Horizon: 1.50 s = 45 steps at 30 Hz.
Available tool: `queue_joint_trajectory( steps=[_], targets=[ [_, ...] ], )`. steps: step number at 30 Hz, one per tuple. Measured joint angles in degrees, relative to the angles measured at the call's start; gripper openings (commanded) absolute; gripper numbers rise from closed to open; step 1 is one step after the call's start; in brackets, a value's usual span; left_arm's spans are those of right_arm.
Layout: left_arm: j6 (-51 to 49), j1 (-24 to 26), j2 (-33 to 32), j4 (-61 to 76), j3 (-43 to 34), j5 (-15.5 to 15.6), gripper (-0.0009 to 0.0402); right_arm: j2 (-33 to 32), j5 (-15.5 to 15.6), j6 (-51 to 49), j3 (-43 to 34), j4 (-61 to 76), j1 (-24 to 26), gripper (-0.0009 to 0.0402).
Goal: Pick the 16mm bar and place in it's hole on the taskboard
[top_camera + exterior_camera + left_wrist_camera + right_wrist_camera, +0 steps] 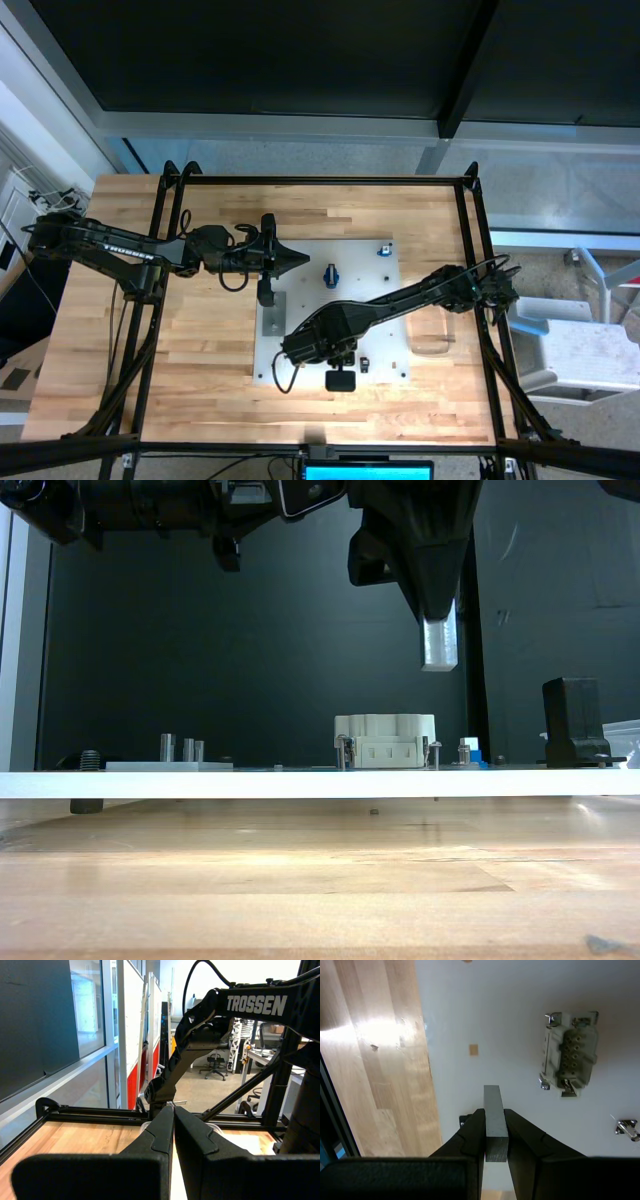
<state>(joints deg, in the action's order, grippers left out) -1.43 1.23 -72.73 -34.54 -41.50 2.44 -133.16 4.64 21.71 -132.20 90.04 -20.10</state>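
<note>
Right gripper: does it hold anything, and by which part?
The right gripper holds the bar by its upper end, upright above the board. The left gripper, shut over the board's far left, holds nothing.

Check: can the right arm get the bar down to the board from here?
Probably yes: the right gripper holds the bar upright above bare board; the left gripper, shut, hovers apart over its far left.
</note>
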Motion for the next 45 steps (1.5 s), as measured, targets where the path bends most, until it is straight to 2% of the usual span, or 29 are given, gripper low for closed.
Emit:
queue_joint_trajectory(
  steps=[36, 45],
  targets=[
    [0.00, 0.00, 0.00, 0.00, 0.00, 0.00, 0.0000, -3.34, -0.35, -1.51, -0.39, -4.66, -0.44, 0.0004],
    [0.00, -0.02, 0.00, 0.04, 0.00, 0.00, 0.0000, -5.20, 0.98, -1.27, -0.37, -5.73, -0.52, 0.0004]
  ],
)
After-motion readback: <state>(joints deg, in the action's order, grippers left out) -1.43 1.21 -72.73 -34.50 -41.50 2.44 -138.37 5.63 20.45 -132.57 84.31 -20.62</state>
